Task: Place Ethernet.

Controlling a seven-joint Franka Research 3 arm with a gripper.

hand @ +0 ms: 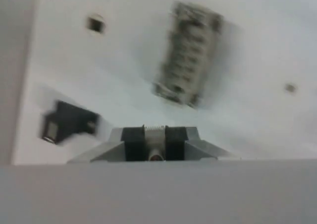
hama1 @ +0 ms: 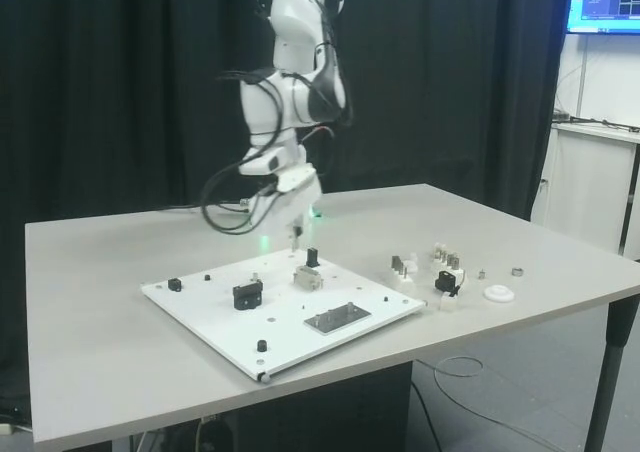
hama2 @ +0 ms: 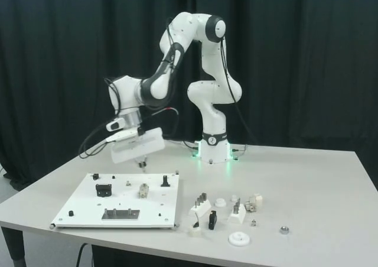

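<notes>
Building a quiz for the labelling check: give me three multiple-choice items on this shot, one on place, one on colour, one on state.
1. Where is the gripper?
A. above the board
B. above the loose parts
C. down by the floor

2. What colour is the board?
A. black
B. white
C. green

3. What is the gripper doing?
A. open and empty
B. pressing on the board
C. shut on a plug

Answers:
1 A: both room views show it hanging above the board.
2 B: the board is white on the grey table.
3 C: the wrist view shows the plug between the fingers, above the board.
</notes>
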